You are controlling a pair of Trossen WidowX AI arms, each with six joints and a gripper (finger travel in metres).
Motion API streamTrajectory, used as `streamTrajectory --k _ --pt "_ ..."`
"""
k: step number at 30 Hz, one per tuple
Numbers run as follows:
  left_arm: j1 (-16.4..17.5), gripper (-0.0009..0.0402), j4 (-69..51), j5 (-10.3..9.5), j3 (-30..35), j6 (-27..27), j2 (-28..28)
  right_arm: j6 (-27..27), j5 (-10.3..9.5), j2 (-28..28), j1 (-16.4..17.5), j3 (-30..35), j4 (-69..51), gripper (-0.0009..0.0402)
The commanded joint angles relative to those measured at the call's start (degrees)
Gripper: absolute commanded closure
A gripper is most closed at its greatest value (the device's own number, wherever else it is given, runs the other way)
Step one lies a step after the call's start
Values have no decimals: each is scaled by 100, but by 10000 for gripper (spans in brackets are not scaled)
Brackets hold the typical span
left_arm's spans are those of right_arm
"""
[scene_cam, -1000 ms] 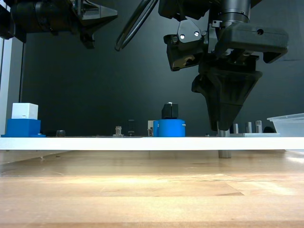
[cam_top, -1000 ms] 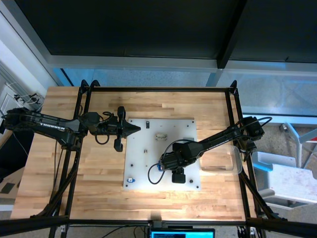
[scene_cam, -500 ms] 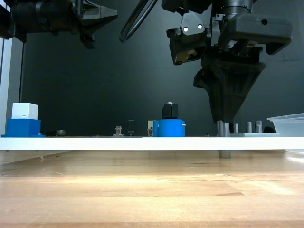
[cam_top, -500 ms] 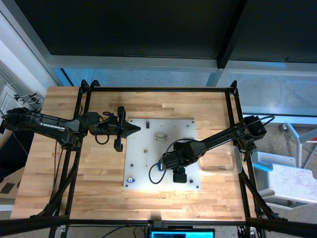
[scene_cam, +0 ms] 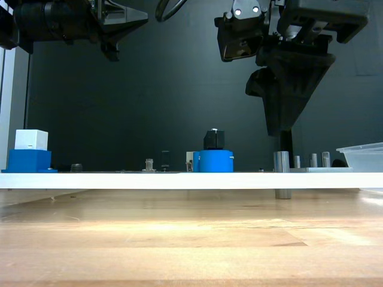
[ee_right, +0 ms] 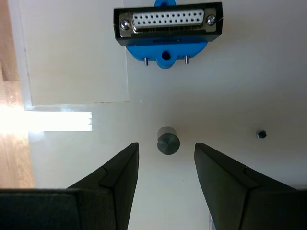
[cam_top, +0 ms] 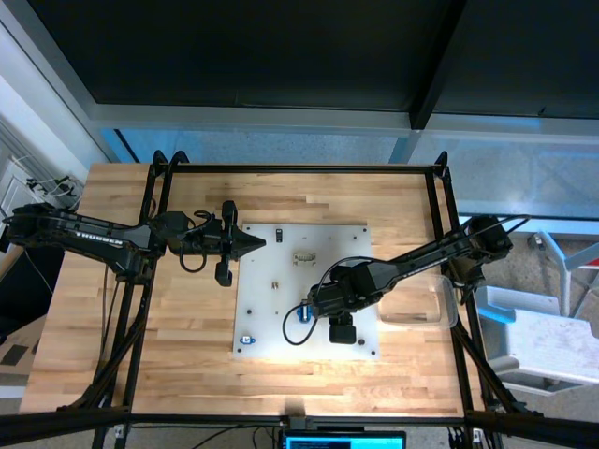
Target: Pick the 16mm cylinder and place it in the taskboard
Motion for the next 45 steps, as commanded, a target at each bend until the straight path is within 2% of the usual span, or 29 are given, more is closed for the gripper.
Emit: streamTrajectory --k 1,14,45 --pt "0 393 2 0 0 0 0 28 0 -46 2 2 -50 232" --pt "0 393 2 0 0 2 0 44 46 -258 28 4 -153 233" --pt "0 393 2 0 0 2 0 31 48 -271 20 2 -284 232"
